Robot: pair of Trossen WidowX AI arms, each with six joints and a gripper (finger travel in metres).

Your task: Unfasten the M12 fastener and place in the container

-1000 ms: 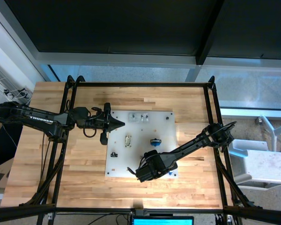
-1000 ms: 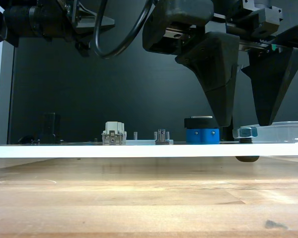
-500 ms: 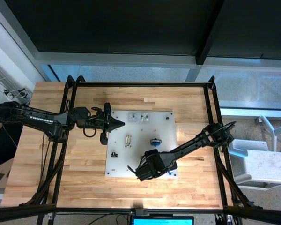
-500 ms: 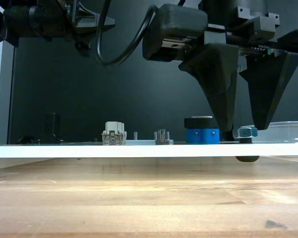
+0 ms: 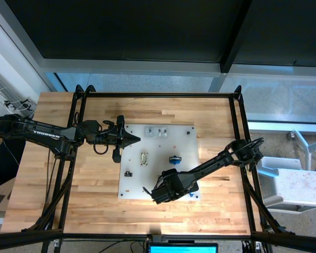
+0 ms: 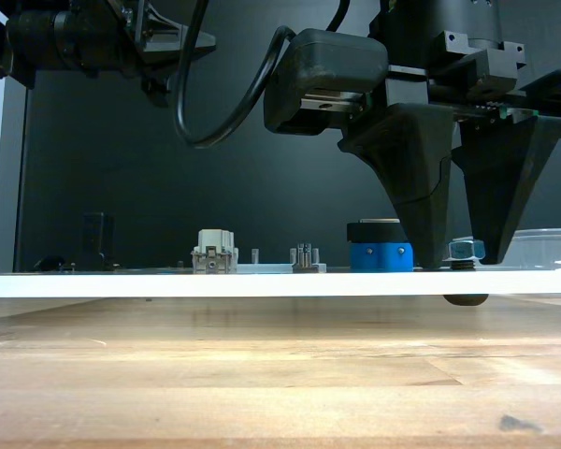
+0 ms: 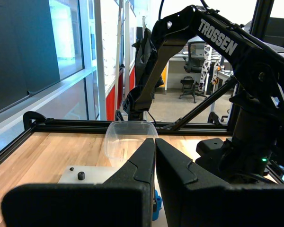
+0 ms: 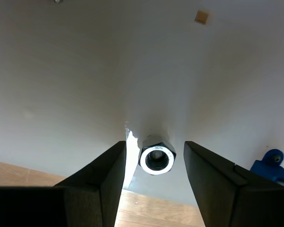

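Silver nut sits on top of its black ribbed stud, near the near right edge of the white board. Right end effector straddles the nut, fingers apart, with a thin gap on each side. Left end effector, fingers together, hovers at the board's far left edge. Clear tray stands behind the stud.

The silver M12 nut sits on its black ribbed stud on the white board, flanked by the black right gripper. The black left gripper hangs at the board's far left edge. The container is clear, a block on the board is blue with a black cap, and the bench is pale striped wood.
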